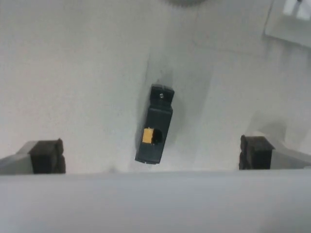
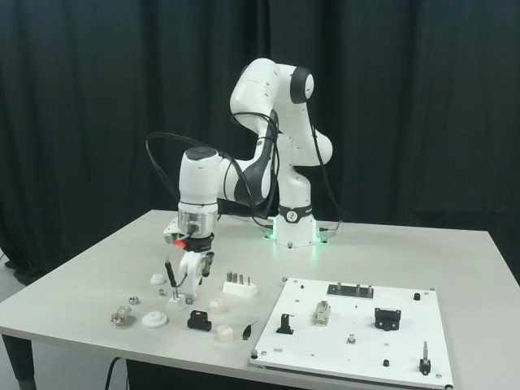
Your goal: Pick D-SUB.
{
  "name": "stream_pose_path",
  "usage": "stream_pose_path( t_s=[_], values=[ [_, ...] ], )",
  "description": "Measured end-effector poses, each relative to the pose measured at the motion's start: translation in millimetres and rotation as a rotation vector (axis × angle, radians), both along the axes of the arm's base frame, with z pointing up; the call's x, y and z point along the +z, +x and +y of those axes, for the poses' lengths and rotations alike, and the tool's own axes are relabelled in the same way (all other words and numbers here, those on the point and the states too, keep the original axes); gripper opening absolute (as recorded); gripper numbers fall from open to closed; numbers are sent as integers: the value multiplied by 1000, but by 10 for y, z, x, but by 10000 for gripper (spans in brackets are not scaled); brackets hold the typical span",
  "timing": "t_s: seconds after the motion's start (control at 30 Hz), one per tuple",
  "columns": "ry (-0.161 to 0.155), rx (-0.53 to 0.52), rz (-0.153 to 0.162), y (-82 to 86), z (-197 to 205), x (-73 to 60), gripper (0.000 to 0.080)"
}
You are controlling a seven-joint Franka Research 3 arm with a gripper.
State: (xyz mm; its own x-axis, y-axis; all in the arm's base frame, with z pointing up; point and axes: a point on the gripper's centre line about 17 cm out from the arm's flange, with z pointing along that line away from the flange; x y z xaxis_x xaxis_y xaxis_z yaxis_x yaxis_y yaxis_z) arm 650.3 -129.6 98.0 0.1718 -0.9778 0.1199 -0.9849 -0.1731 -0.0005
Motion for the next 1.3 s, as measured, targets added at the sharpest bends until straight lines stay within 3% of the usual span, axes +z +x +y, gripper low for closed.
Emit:
stream_pose_path(
  t_s=[0.33, 0.8, 1.3],
  values=[
    [19, -71, 33, -86, -34, -69, 800],
    [71, -155, 51, -33, -26, -237, 800],
    [86, -175, 62, 1, -8, -391, 800]
  ],
)
